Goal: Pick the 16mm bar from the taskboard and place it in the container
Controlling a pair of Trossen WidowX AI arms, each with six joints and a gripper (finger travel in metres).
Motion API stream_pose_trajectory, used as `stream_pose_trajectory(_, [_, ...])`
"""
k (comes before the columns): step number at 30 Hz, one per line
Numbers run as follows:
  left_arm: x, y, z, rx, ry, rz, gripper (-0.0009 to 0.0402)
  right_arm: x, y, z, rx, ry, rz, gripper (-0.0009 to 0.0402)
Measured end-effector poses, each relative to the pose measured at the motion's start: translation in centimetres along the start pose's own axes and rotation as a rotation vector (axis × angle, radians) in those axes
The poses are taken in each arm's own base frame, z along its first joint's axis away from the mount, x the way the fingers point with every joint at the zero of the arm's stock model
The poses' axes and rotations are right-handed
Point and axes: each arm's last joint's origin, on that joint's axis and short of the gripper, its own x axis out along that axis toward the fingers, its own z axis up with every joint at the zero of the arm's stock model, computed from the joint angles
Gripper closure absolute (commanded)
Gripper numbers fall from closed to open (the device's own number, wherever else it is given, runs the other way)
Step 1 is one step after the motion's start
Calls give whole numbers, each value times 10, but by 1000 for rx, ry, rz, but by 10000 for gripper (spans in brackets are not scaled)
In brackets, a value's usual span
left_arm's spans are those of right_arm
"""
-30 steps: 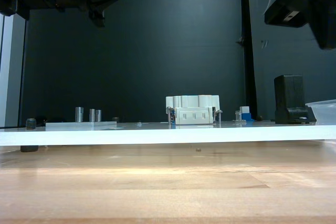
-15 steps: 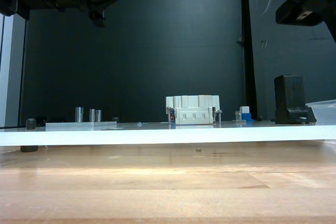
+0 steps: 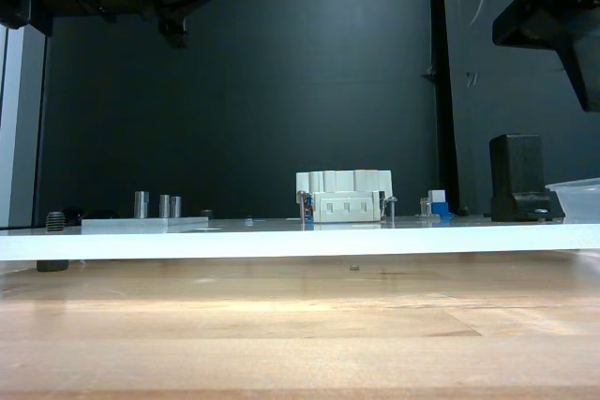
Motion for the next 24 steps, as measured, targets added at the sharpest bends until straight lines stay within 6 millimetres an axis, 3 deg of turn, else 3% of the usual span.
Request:
stream_pose_trajectory(5, [0, 0, 0, 0, 0, 0, 393, 3, 1, -1, -1, -8, 6, 138])
stream_pose_trajectory(24, [0, 0, 0, 0, 0, 0, 393, 32, 7, -3, -28, 27, -15, 138])
